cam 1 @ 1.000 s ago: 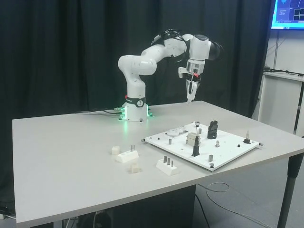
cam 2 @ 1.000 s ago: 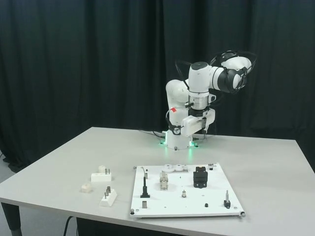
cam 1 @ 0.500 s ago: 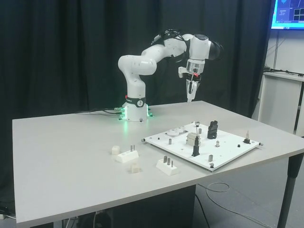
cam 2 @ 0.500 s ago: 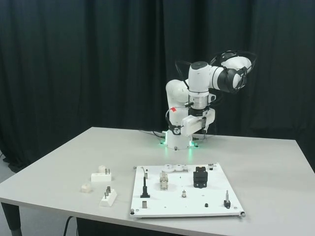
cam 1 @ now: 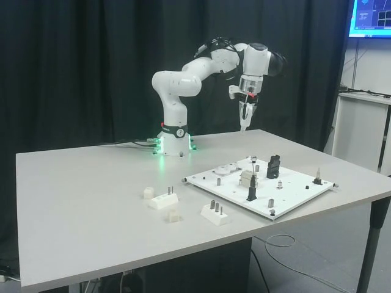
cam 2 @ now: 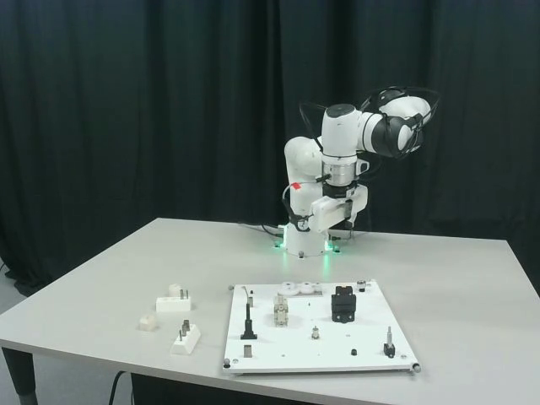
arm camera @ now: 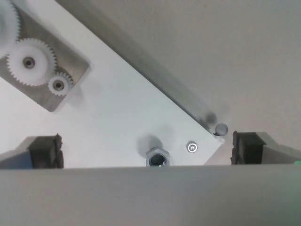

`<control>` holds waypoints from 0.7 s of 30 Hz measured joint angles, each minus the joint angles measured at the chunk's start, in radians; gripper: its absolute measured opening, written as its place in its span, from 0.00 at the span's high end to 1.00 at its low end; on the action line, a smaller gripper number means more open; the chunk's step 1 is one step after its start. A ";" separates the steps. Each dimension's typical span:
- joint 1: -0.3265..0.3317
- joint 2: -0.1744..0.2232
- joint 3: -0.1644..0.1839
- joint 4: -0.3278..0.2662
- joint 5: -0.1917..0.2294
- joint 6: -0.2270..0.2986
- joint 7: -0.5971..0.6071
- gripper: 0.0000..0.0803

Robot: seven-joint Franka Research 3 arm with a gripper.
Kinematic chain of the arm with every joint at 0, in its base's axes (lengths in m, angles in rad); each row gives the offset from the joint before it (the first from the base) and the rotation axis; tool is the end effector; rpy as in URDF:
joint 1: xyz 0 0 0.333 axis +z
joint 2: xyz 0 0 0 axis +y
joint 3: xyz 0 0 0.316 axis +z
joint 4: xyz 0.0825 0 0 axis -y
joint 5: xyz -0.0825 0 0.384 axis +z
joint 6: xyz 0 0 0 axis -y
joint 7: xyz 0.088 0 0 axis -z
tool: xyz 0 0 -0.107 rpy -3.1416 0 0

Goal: Pick round peg 2.

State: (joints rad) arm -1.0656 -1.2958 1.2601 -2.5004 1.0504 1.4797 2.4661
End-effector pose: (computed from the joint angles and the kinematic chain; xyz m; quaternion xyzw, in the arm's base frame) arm 0.3635 0.1517 0.3429 0.1062 -0.9906 0.0110 0.0855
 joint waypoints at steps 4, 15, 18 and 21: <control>0.000 0.000 -0.002 0.000 -0.004 0.000 -0.003 0.00; -0.003 0.000 -0.016 0.003 -0.036 0.000 -0.028 0.00; -0.004 0.000 -0.022 0.010 -0.064 0.001 -0.066 0.00; -0.005 0.001 -0.028 0.018 -0.096 0.008 -0.110 0.00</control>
State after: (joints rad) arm -1.0702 -1.2951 1.2321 -2.4826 0.9546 1.4874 2.3559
